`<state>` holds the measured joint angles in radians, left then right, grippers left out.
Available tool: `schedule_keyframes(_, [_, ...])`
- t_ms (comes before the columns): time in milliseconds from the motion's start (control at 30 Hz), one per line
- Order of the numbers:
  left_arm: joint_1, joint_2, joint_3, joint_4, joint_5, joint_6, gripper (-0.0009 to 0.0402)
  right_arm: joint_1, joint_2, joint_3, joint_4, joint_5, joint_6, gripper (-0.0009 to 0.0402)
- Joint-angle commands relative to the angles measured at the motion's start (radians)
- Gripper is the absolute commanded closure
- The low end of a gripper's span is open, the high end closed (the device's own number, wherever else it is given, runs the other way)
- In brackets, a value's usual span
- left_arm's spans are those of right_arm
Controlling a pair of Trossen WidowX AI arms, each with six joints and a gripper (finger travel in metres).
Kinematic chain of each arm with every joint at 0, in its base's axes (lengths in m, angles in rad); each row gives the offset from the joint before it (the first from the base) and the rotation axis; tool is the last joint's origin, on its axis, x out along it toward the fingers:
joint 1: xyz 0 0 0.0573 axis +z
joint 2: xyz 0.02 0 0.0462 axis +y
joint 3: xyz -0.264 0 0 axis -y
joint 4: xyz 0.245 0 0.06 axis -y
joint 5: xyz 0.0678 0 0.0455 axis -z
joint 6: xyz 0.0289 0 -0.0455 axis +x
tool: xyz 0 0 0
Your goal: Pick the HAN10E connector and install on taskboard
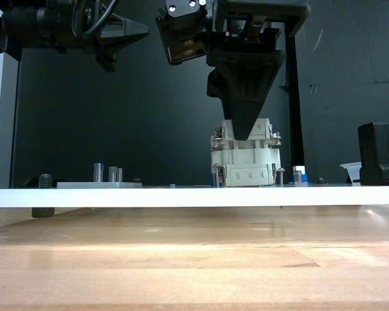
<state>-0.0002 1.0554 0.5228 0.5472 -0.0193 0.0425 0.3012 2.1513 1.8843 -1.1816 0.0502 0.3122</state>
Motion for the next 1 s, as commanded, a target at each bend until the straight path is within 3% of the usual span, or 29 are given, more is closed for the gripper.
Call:
schedule_keyframes(33, [0.000,0.000,0.000,0.000,0.000,0.000,0.0392,0.000,-0.001,-0.013,0.014,0.002,0.002,0.0368])
schedule_keyframes(333, [0.000,0.000,0.000,0.000,0.000,0.000,0.0392,0.000,-0.001,-0.096,0.104,0.002,0.004,0.0368])
schedule_keyframes(667, [0.000,0.000,0.000,0.000,0.000,0.000,0.0392,0.000,-0.003,-0.094,0.106,0.002,0.004,0.0367])
schedule_keyframes(1000, [0.000,0.000,0.000,0.000,0.000,0.000,0.0392,0.003,-0.025,-0.094,0.107,0.002,0.005,0.0297])
